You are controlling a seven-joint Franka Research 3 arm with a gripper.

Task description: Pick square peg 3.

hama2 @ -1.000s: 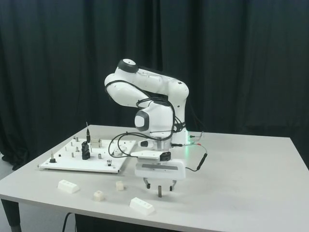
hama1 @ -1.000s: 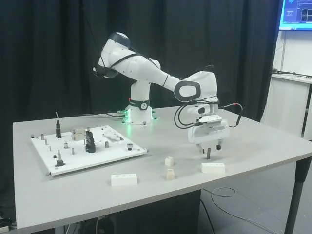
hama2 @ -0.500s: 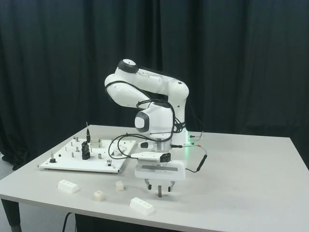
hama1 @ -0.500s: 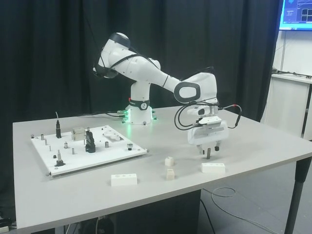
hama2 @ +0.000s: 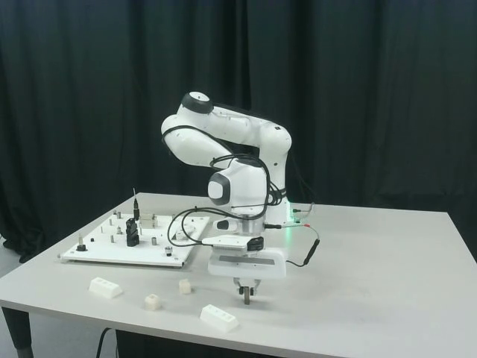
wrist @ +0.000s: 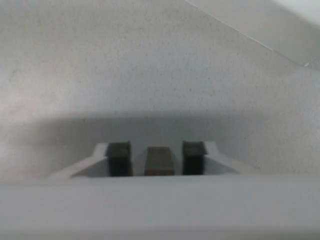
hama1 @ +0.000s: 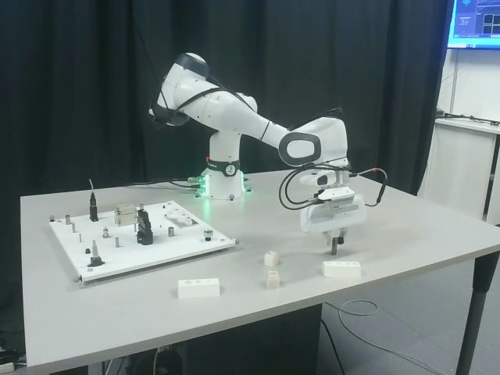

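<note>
A small dark grey square peg (wrist: pixel 160 163) stands upright between my two black fingers (wrist: pixel 119 158). My gripper (hama1: pixel 334 244) hangs low over the grey table near its front right part, shut on the peg (hama1: pixel 334 248). The second room view shows the gripper (hama2: pixel 244 289) with its fingers drawn in tight around the peg (hama2: pixel 244 296), whose lower end is at or just above the table top.
A white holder block (hama1: pixel 341 269) lies just in front of the gripper. Two small white cubes (hama1: pixel 271 258) and another white block (hama1: pixel 198 287) lie to its left. A white board (hama1: pixel 141 234) with pegs and fixtures fills the table's left side.
The fingers, wide apart a second ago with the peg between them, have drawn together onto the peg. The hand has shifted only slightly.
</note>
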